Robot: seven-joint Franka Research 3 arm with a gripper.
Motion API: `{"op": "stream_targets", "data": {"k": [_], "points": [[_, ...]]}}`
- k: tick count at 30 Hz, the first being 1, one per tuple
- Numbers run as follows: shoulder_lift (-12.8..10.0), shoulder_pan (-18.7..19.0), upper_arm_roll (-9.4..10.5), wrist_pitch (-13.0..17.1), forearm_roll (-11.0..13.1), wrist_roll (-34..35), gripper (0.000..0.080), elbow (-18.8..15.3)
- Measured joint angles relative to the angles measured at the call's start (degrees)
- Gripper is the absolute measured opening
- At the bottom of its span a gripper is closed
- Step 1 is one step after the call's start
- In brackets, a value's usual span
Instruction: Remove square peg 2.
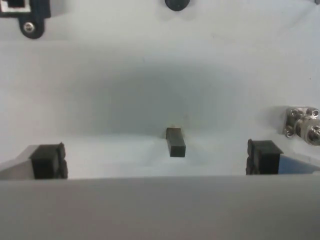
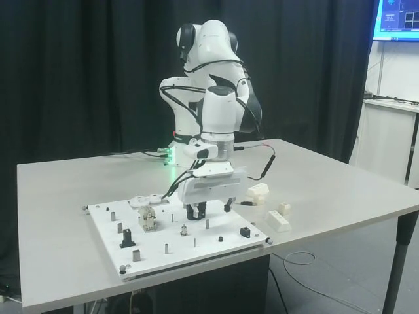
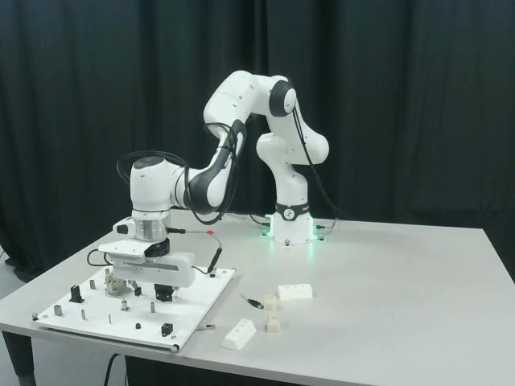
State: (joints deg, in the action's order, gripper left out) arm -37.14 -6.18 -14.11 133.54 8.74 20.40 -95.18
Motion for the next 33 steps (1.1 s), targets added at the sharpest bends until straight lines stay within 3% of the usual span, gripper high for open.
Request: {"op": "stream_targets", "data": {"k": [33], "points": [[-1.99, -0.01, -0.23, 0.89, 0.00, -0.68, 0.0800, 0.77]]}}
